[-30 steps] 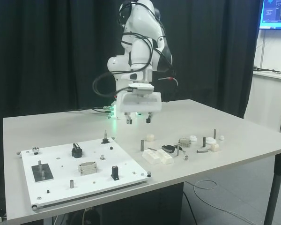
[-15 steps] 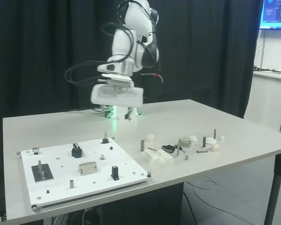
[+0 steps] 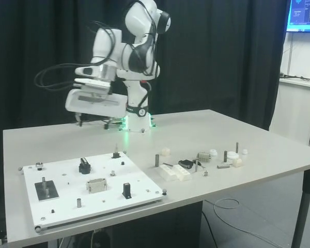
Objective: Remove bolt 4.
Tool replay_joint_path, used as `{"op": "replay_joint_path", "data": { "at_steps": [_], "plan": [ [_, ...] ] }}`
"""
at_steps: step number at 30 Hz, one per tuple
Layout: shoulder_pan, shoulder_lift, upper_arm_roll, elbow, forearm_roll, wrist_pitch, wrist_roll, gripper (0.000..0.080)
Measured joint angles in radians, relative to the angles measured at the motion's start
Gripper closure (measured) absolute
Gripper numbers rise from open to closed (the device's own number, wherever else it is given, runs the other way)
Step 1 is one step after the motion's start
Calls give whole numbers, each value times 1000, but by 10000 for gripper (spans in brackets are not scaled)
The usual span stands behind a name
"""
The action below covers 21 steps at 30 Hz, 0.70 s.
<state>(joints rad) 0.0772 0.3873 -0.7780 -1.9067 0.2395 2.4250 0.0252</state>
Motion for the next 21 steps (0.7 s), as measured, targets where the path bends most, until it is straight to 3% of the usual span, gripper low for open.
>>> {"op": "replay_joint_path", "data": {
  "at_steps": [10, 21],
  "plan": [
    [-122, 41, 3, 20, 53, -20, -107, 3],
    [-250, 78, 5, 55, 198, -76, -140, 3]
  ]
}}
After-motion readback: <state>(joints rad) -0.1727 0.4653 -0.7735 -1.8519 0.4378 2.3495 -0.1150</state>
